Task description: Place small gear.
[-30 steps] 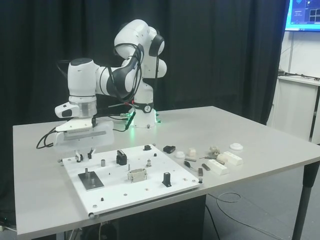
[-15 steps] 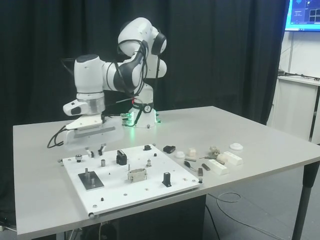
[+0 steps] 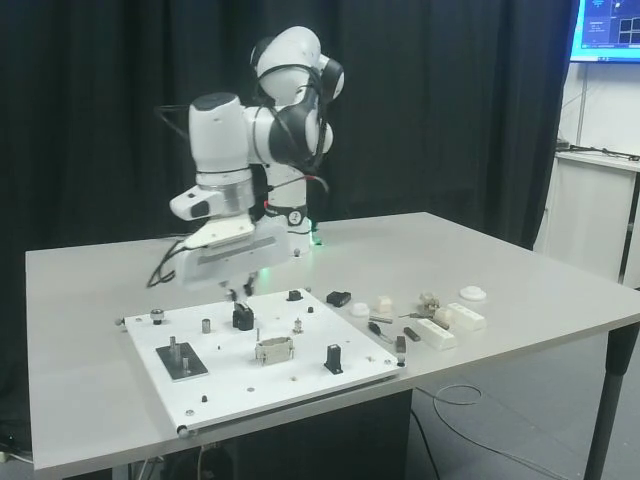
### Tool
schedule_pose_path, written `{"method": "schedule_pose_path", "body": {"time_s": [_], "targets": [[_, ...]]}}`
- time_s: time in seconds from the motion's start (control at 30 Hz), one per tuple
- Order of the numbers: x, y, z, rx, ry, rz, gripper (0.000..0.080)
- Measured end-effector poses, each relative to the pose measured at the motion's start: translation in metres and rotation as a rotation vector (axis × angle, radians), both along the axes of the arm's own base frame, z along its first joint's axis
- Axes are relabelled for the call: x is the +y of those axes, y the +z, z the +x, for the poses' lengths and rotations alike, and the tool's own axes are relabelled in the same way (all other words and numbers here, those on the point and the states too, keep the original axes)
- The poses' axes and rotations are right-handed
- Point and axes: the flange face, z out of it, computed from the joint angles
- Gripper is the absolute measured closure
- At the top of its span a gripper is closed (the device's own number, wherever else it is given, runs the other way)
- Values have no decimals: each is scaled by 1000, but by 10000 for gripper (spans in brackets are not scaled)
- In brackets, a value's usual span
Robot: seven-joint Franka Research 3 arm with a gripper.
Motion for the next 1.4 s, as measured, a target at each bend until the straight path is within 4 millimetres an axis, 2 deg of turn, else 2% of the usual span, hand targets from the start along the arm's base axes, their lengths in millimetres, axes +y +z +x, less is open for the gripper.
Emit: {"method": "schedule_pose_path", "body": {"time_s": [0.27,0.57,1.4], "targets": [[42,4,19,27,5,13,605],[91,-3,33,90,10,33,605],[240,-34,35,192,23,58,605]]}}
